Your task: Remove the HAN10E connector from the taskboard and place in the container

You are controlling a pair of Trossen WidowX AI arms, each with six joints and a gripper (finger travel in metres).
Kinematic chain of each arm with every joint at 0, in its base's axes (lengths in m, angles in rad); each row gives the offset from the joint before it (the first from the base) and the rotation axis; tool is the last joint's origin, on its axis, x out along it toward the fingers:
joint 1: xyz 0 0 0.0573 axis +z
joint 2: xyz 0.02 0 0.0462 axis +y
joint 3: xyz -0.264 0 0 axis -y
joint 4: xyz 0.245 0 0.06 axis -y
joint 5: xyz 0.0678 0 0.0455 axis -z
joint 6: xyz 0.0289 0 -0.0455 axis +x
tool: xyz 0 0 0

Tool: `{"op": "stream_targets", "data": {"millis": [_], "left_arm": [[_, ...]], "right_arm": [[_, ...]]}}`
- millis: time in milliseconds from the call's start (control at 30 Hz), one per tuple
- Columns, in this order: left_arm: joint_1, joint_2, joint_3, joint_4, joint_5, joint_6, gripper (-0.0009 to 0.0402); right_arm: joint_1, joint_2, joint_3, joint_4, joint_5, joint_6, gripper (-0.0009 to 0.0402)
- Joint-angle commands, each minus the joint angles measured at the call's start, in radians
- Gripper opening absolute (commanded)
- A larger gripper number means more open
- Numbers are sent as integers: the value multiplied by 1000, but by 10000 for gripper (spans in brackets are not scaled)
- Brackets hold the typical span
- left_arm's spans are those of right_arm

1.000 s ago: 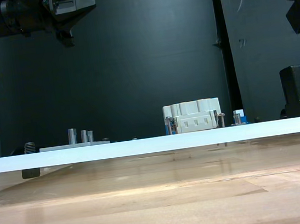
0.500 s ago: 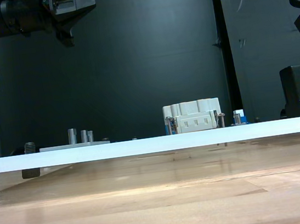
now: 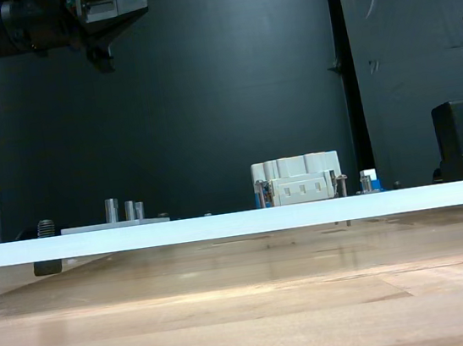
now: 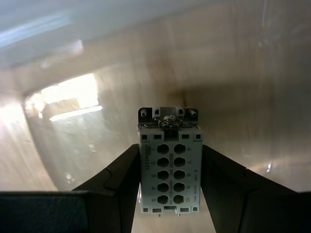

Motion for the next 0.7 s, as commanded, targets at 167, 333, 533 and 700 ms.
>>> {"op": "stream_targets", "data": {"millis": [167, 333, 533, 700], "left_arm": [[0, 0, 0, 0, 0, 0, 0], [0, 0, 0, 0, 0, 0, 0], [0, 0, 0, 0, 0, 0, 0], [0, 0, 0, 0, 0, 0, 0]], "right_arm": [[10, 0, -16, -8, -24, 8, 140], [13, 0, -29, -18, -26, 33, 190], [15, 0, -48, -62, -51, 55, 249], [18, 0, -52, -109, -52, 79, 278]]}}
